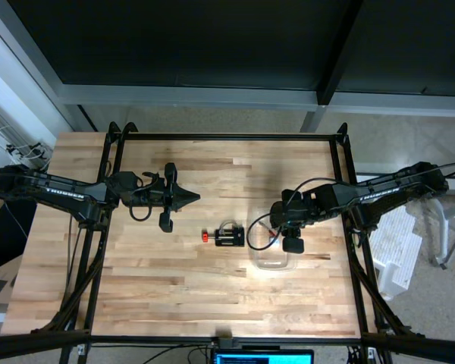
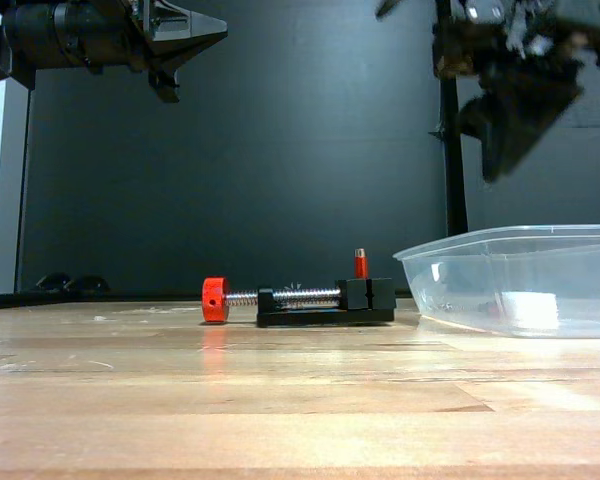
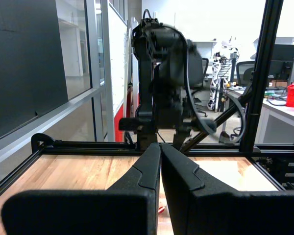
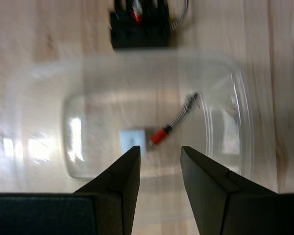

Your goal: Remove the RCA connector from the receptacle and place in the container

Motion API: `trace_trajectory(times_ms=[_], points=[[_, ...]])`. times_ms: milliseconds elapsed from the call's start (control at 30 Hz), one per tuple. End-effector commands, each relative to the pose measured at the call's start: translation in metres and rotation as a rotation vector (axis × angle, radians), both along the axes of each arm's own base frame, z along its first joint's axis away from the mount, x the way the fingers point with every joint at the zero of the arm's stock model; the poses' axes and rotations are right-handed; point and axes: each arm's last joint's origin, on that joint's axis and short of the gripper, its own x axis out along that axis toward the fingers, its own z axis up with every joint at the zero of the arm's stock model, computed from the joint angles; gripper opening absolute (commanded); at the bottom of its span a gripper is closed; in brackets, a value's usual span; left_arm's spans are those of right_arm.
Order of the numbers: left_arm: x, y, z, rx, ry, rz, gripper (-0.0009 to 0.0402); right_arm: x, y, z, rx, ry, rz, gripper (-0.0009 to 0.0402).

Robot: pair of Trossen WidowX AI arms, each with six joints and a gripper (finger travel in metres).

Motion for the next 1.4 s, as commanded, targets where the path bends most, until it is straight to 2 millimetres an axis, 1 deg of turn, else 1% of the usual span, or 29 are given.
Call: trace_trajectory(times_ms=[33,233,400,467,567,767,1000,1167,1400], points=[[0.0,0.0,0.0,0.0,0.0,0.0,0.0,0.007,-0.006,0.02,-0.001,-0.069,-0.003,0.0096],[0.0,0.0,0.0,0.0,0.0,0.0,0.0,0.016,-0.016,0.056,-0.035,-0.196,0.019,0.0051],[0.0,0.0,0.0,0.0,0.0,0.0,0.0,0.02,-0.027,0.074,-0.074,-0.315,0.047,-0.0004],[0.0,0.0,0.0,0.0,0.0,0.0,0.0,0.021,-0.032,0.079,-0.073,-0.369,0.045,0.0004],[0.0,0.0,0.0,0.0,0.0,0.0,0.0,0.022,-0.038,0.082,-0.085,-0.436,0.034,-0.0001],[0.0,0.0,0.0,0.0,0.0,0.0,0.0,0.016,-0.041,0.08,-0.096,-0.607,0.026,0.0],[0.0,0.0,0.0,0.0,0.0,0.0,0.0,0.001,-0.043,0.074,-0.065,-0.807,0.027,0.0],[0.0,0.0,0.0,0.0,0.0,0.0,0.0,-0.005,-0.043,0.062,-0.037,-0.956,0.026,0.0],[0.0,0.0,0.0,0.0,0.0,0.0,0.0,-0.007,-0.043,0.045,-0.04,-1.057,0.014,0.0]])
